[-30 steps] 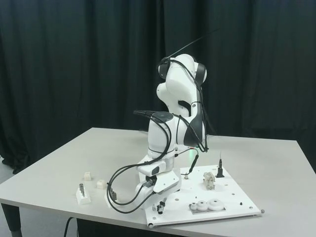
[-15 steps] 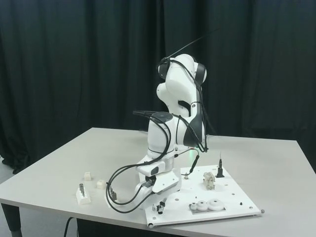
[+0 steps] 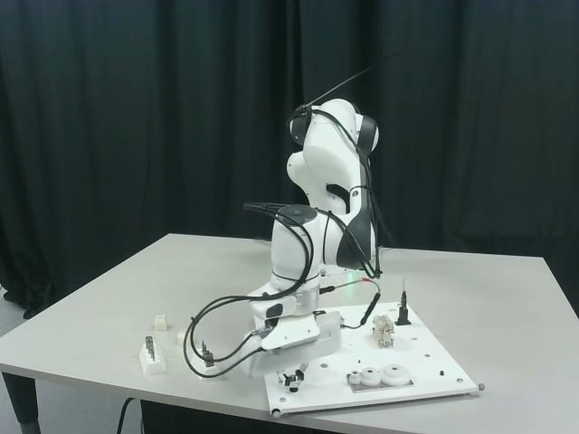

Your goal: Insert bolt 4.

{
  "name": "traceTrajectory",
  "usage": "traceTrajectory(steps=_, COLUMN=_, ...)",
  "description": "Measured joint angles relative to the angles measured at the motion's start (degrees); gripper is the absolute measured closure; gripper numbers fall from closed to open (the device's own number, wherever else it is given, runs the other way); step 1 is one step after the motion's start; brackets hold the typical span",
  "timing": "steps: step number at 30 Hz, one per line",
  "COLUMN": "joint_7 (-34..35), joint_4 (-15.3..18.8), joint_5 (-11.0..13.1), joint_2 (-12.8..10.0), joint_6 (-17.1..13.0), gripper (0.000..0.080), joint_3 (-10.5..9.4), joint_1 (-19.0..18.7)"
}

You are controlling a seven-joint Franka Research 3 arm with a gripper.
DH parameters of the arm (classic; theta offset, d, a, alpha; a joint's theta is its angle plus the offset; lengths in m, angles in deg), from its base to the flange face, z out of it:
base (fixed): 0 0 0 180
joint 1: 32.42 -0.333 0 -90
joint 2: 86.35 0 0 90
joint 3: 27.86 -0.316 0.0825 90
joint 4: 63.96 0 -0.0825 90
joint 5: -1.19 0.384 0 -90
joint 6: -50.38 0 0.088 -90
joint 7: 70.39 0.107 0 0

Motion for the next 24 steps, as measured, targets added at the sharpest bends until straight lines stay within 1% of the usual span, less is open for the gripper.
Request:
traceTrajectory(steps=8, joint_7=15.9, joint_4=0.0, joint_5=0.0, joint_2=0.0, joint_6=0.2, gripper=0.0577, joint_3=-0.12, joint_1=0.0)
traceTrajectory(steps=19, joint_7=27.8, joint_4=0.0, joint_5=0.2, joint_2=0.0, joint_6=0.3, gripper=0.0577, joint_3=-0.16, joint_1=0.0)
traceTrajectory(steps=24, joint_7=33.6, joint_4=0.0, joint_5=0.6, joint_2=0.0, joint_6=0.3, gripper=0.0577, joint_3=-0.16, joint_1=0.0)
